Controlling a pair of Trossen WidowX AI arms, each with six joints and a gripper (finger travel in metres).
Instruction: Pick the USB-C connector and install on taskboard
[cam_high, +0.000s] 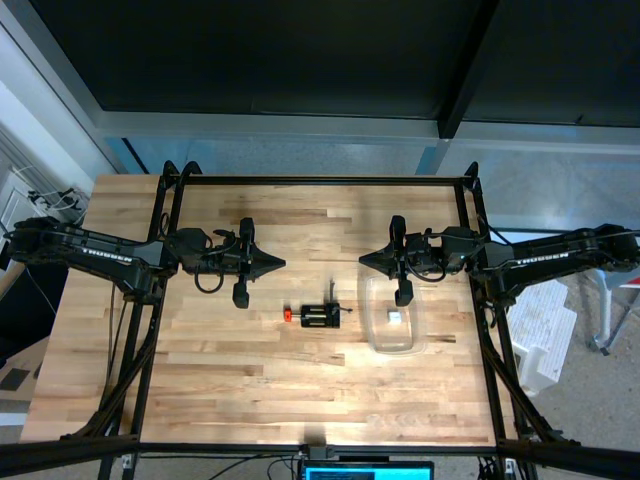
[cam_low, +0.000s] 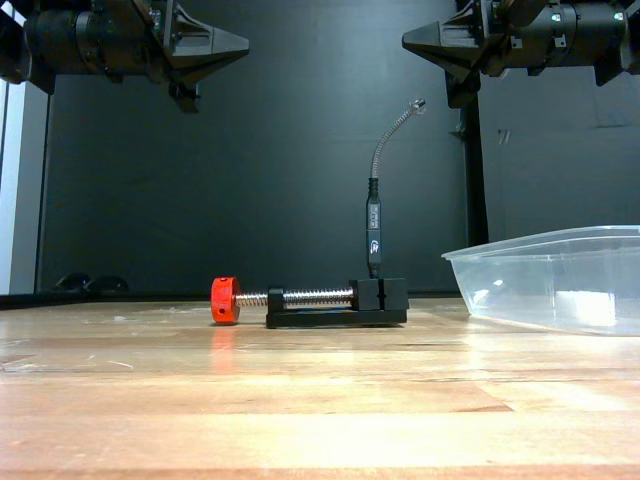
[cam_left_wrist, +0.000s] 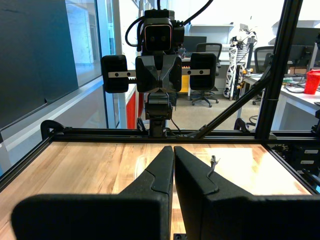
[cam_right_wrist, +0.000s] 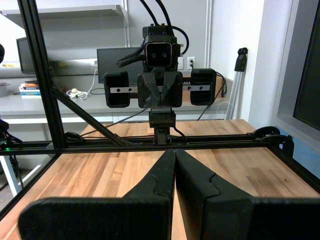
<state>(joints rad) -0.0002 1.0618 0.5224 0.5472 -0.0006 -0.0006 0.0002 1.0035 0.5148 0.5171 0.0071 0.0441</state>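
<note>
— Your end effectors?
— Your left end effector (cam_high: 281, 264): closed, empty, raised left of the taskboard (cam_high: 318, 316). Your right end effector (cam_high: 362, 262): closed, empty, raised right of it.
— USB-C connector (cam_low: 373, 228)?
— Standing upright in the taskboard.

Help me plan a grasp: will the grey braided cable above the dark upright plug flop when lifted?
Probably stiff: the grey braided cable holds its curve above the dark upright plug. Likely light, being thin. A tug may shift the black block beneath. Left gripper and right gripper hover shut overhead.

Bright overhead light; glare on table (cam_low: 300, 400); left gripper (cam_low: 243, 43), right gripper (cam_low: 407, 41) silhouetted against dark backdrop (cam_low: 300, 150)
</note>
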